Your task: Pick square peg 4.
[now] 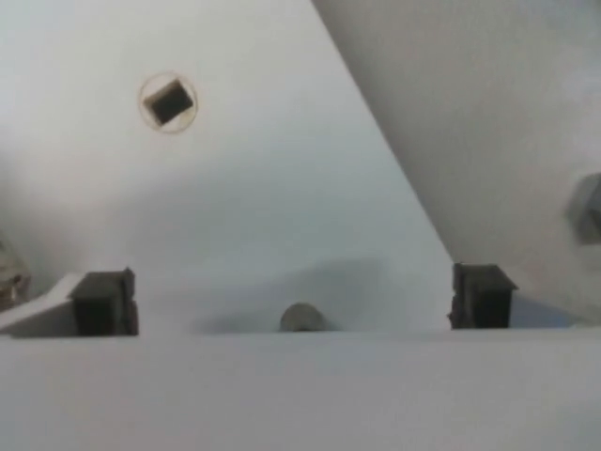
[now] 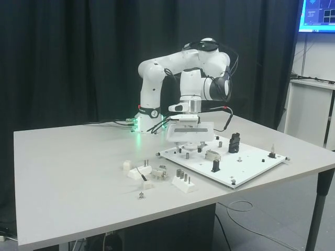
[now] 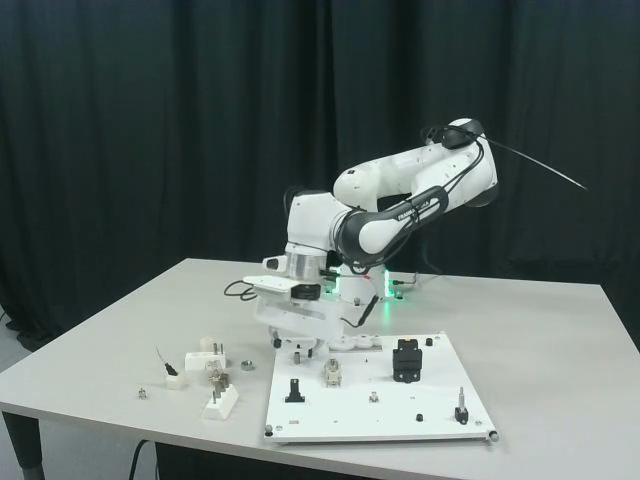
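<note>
Wrist view: nearest the lens a pale grey band of the gripper's own body fills the foreground, and above it the two black fingertips (image 1: 105,303) stand wide apart, jaws open with nothing between them. The gripper (image 1: 293,301) hovers over the white board (image 1: 282,188). Between the tips, a small grey peg top (image 1: 300,318) just shows over the band's edge; whether it is square peg 4 cannot be told. At about ten o'clock from it a square black hole (image 1: 168,101) sits in a round insert.

First room view: closest to the camera, a white peg holder (image 2: 184,182) with upright grey pegs stands on the grey table (image 2: 68,167). At about one o'clock from it lies the white board (image 2: 246,170), bearing a black block (image 2: 234,143). The white arm (image 2: 180,68) bends down so the gripper (image 2: 184,148) hangs over the board's far left corner, above a small peg (image 2: 186,153).

Second room view: the board (image 3: 380,405) lies in front, the holder (image 3: 221,400) at its nine o'clock. The gripper (image 3: 297,345) points down at the board's far left corner.
</note>
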You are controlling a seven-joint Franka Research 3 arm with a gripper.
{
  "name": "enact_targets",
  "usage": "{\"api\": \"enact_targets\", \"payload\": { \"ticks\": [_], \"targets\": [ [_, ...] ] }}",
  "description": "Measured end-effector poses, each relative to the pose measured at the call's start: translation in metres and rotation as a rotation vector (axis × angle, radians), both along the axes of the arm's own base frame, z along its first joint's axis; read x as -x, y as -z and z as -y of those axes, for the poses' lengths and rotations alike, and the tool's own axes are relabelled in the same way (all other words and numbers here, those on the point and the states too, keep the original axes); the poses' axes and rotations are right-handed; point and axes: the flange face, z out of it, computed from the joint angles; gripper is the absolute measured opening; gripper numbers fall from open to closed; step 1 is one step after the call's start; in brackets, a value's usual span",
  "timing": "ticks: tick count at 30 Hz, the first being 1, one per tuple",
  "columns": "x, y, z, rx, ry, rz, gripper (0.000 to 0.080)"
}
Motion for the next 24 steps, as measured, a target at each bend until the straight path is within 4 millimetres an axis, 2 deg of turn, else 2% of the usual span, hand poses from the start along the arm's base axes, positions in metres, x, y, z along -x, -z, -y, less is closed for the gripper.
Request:
{"api": "enact_targets", "payload": {
  "ticks": [4, 5, 24],
  "targets": [
    [-0.002, -0.004, 0.001, 0.014, 0.007, 0.015, 0.0696],
    [-0.002, -0.005, 0.002, 0.016, 0.008, 0.018, 0.0777],
    [-0.011, -0.021, 0.017, 0.05, 0.03, 0.051, 0.08]
  ]
}}
